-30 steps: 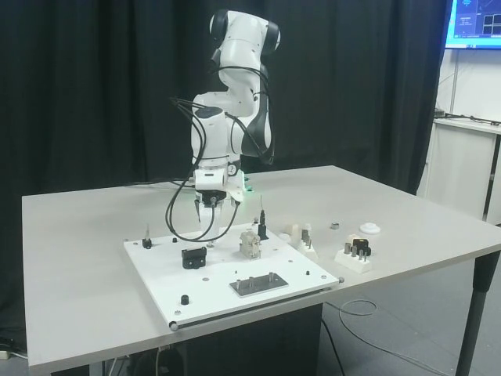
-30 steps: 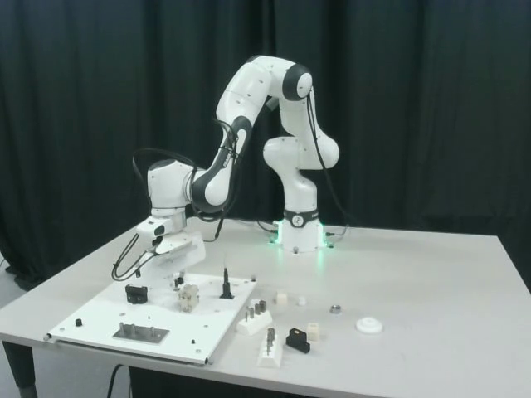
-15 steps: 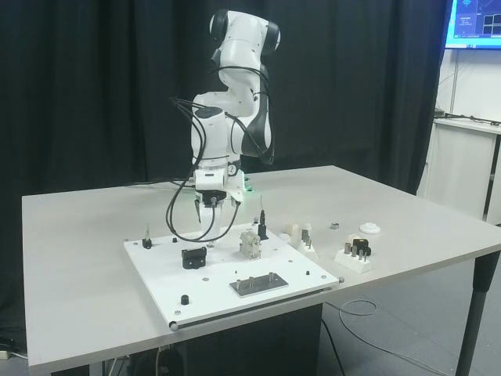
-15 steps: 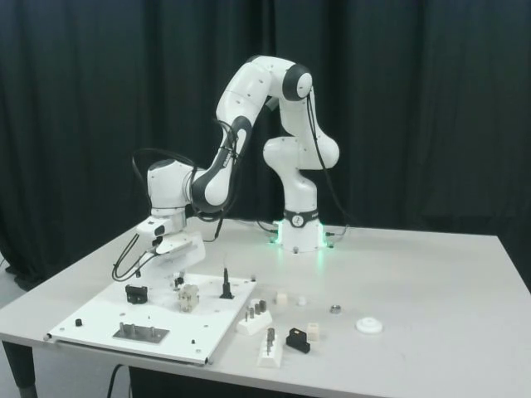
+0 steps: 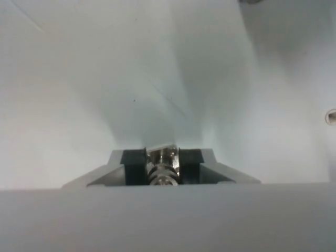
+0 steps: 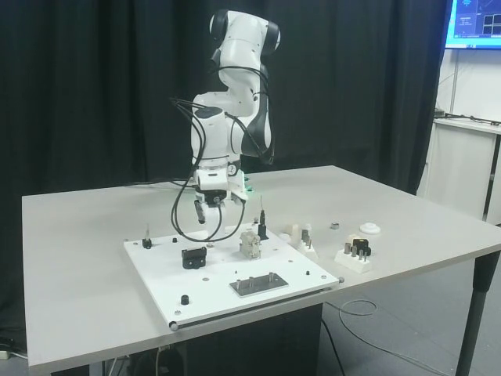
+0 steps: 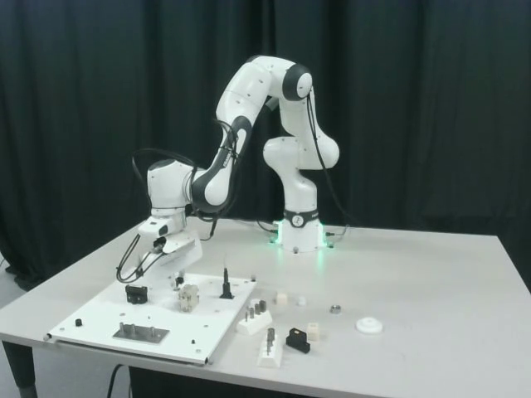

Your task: Insert BNC.

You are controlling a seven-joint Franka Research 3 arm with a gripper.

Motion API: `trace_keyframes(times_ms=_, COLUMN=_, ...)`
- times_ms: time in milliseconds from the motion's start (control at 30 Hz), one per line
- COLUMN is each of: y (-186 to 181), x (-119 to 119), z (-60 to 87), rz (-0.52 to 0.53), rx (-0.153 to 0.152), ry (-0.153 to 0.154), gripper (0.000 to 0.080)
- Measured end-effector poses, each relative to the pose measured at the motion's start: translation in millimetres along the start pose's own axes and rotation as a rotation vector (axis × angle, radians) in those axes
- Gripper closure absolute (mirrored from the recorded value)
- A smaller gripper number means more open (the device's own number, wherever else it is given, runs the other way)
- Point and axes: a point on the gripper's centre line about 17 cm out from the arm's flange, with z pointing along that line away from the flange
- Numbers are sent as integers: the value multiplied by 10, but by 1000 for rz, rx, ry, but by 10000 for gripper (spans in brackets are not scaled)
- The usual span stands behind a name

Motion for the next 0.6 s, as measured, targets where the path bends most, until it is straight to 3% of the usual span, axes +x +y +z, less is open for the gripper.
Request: trace_keyframes(times_ms=600, y=-11, x=-2, z=3, rz=-172, rx=2, ry=1, gripper=677)
